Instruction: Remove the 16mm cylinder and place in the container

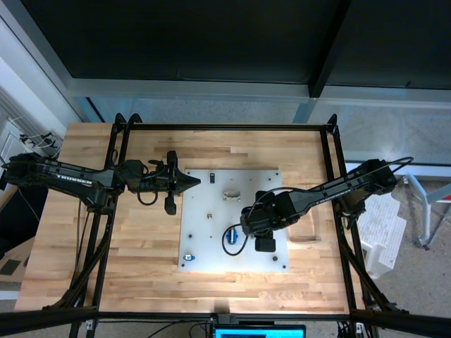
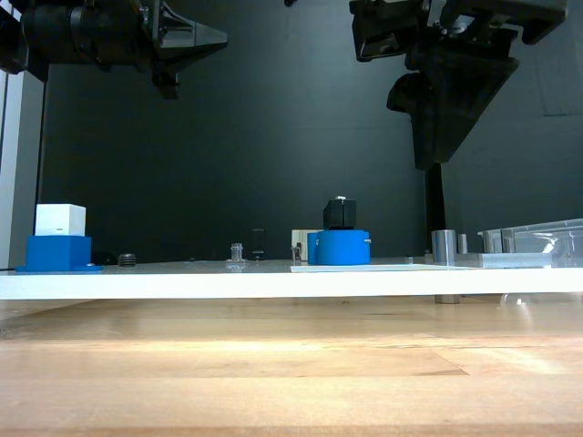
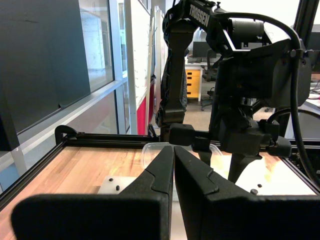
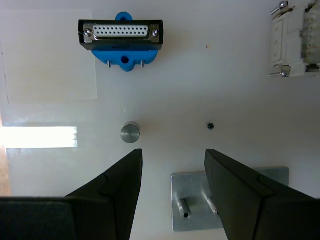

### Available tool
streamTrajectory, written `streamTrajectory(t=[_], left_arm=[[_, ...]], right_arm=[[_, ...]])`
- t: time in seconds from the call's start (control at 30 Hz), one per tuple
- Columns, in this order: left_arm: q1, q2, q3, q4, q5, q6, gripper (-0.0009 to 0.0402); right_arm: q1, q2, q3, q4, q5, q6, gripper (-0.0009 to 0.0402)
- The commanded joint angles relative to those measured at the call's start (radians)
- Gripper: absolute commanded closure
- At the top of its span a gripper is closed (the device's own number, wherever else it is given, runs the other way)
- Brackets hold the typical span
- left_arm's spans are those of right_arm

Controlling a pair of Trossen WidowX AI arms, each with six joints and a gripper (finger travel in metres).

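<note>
wood table [image 1: 141, 239], white board [image 1: 211, 232], dark wall [image 2: 273, 137]. left gripper [image 1: 196, 182] pinched closed at board's edge; right gripper [image 4: 172, 155] splayed wide near 16mm cylinder [image 4: 130, 132]; container [image 2: 547, 238] kinda cut off.

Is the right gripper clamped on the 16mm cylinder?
No, the right gripper hangs open above the board with the 16mm cylinder standing untouched, and the left gripper is shut over the board's left edge.

Wooden table [image 1: 141, 239], white board [image 1: 211, 236] at centre, clear container [image 1: 309, 229] at its right edge
</note>
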Motion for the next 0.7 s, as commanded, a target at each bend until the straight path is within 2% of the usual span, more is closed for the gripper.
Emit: streamTrajectory(t=[0.03, 0.23, 0.7], left_arm=[[0.0, 0.0, 0.0, 0.0, 0.0, 0.0, 0.0393], [0.0, 0.0, 0.0, 0.0, 0.0, 0.0, 0.0393], [0.0, 0.0, 0.0, 0.0, 0.0, 0.0, 0.0393]], right_arm=[[0.002, 0.0, -0.008, 0.006, 0.0, 0.001, 0.0219], [0.002, 0.038, -0.008, 0.013, -0.017, -0.002, 0.0219], [0.004, 0.08, -0.013, 0.04, -0.018, 0.0, 0.022]])
